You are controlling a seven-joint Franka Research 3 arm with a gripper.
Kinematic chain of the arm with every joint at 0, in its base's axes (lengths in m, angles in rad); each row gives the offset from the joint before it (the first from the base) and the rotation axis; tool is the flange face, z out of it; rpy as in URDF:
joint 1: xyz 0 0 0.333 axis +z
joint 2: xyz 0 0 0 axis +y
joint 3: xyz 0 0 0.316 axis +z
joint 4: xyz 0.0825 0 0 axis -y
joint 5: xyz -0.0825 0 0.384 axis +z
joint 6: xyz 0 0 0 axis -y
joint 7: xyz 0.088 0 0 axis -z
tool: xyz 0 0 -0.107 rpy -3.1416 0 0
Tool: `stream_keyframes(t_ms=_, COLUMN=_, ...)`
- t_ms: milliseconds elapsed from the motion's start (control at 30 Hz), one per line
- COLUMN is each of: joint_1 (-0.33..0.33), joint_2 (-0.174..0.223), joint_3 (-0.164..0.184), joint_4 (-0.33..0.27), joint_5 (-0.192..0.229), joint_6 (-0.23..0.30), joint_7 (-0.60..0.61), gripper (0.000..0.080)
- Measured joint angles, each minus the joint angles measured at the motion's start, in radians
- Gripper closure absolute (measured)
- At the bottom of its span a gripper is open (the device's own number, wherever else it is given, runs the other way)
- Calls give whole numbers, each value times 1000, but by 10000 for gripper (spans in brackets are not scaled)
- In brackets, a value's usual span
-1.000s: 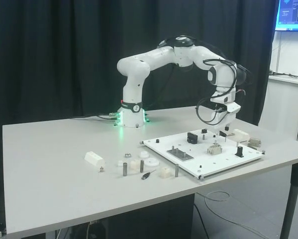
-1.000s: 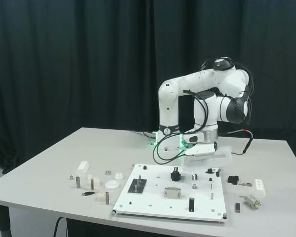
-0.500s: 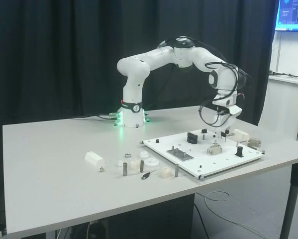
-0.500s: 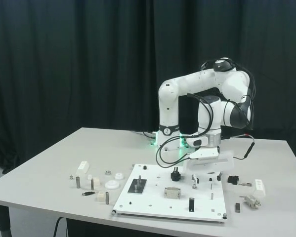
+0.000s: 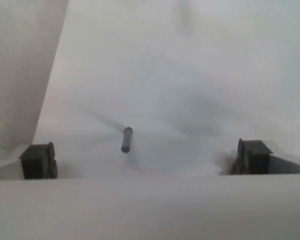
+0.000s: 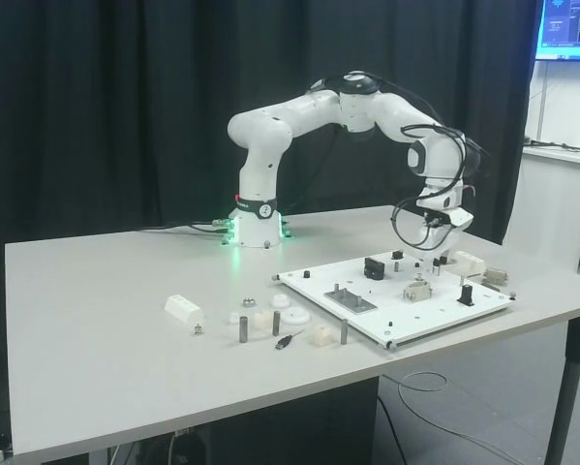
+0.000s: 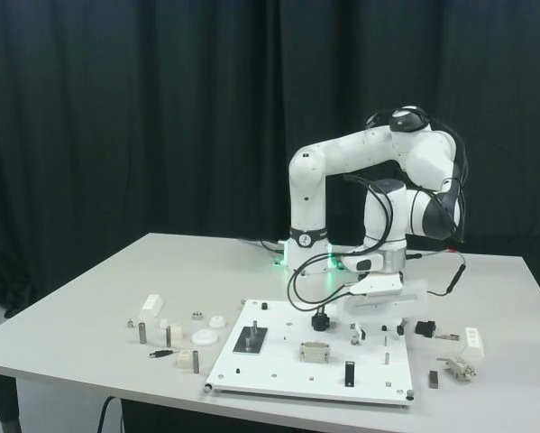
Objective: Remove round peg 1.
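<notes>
A slim grey round peg (image 5: 126,140) stands upright on the white board (image 5: 190,90). In the wrist view it lies between my two black fingertips (image 5: 38,160), nearer one of them and touching neither. My gripper (image 5: 144,159) is open and holds nothing. In the room views the gripper (image 6: 433,254) (image 7: 378,321) hangs low over the far right part of the white board (image 6: 396,315) (image 7: 279,370), pointing down. The peg is too small to pick out in the room views.
On the board stand a black clamp (image 7: 320,320), a grey connector (image 7: 315,352), a grey plate with a post (image 7: 250,339) and a black block (image 7: 349,372). Loose white blocks, gears and grey pegs (image 7: 170,338) lie left of the board. A white block (image 7: 472,341) lies to its right.
The arm has swung toward the board's far right part and the gripper has come down closer to the board.
</notes>
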State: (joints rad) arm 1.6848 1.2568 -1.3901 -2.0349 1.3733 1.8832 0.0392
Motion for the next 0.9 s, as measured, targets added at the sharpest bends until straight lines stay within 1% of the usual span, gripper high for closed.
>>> stream_keyframes(t_ms=467, joint_1=-8, joint_2=0, joint_3=20, joint_4=12, joint_5=-4, joint_6=23, joint_7=-8, gripper=3)
stream_keyframes(t_ms=900, joint_1=-12, joint_2=0, joint_3=30, joint_4=17, joint_5=-9, joint_6=28, joint_7=-8, gripper=3)
